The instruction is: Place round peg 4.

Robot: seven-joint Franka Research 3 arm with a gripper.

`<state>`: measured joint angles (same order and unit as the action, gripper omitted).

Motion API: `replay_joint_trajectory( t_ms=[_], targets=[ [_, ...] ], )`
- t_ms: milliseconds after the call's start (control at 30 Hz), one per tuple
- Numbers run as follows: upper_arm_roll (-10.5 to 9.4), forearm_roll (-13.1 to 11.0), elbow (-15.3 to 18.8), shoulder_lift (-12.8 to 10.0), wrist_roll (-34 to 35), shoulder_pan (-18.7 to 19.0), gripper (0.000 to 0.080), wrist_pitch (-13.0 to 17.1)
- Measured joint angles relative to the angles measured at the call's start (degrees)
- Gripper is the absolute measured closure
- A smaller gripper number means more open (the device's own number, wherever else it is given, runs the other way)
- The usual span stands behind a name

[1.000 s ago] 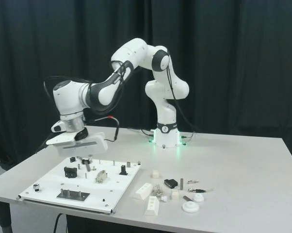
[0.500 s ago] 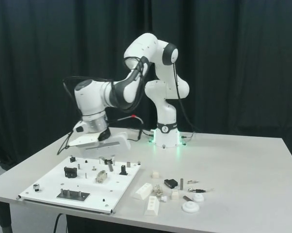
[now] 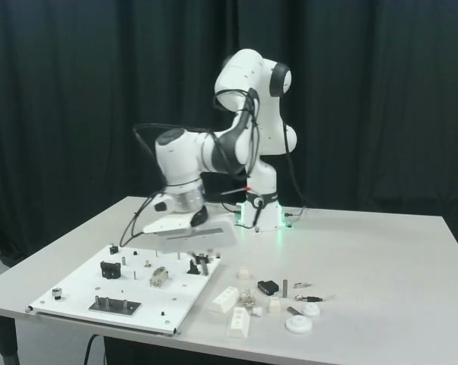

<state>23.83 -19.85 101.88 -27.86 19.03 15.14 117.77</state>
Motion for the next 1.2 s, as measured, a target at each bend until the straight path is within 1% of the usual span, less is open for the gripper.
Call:
replay_joint_trajectory(
  t_ms=[200,667,1033,1200],
  targets=[
    [-0.06,0.00,1.67,0.47,3.08,3.83,0.0652,2.60],
    [-0.17,0.00,4.56,0.46,9.58,12.12,0.0652,9.46],
    [-0.17,0.16,6.32,0.44,12.57,16.22,0.0652,13.15],
    [-0.16,0.40,6.79,0.45,14.09,17.41,0.0652,14.00]
  ],
)
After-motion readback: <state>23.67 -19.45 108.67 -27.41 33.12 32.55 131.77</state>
